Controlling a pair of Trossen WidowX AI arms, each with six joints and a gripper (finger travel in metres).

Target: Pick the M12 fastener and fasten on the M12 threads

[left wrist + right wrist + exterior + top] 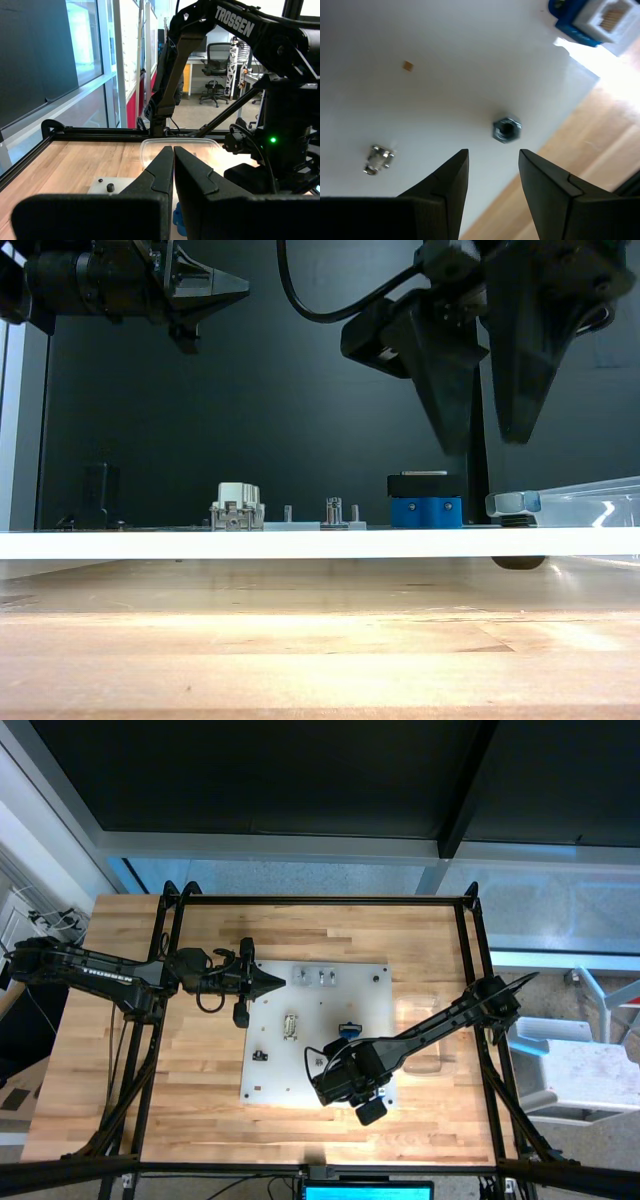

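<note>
Nut (507, 130) untouched below spread right tool (493, 153)

The left arm (100, 972) is reaching inward, holding the left end effector (283, 982) level over the far left edge of the white board (290, 1075), fingers pressed together. The right end effector (492, 152) is pointing down over the board's near right edge, fingers parted.

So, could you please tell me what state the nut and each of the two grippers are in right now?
M12 nut: sitting on its stud, some black ribs showing beneath it, free of either gripper.
Right gripper: open, directly above the nut, not touching it.
Left gripper: shut, holding nothing, above the far left edge of the white board.
</note>
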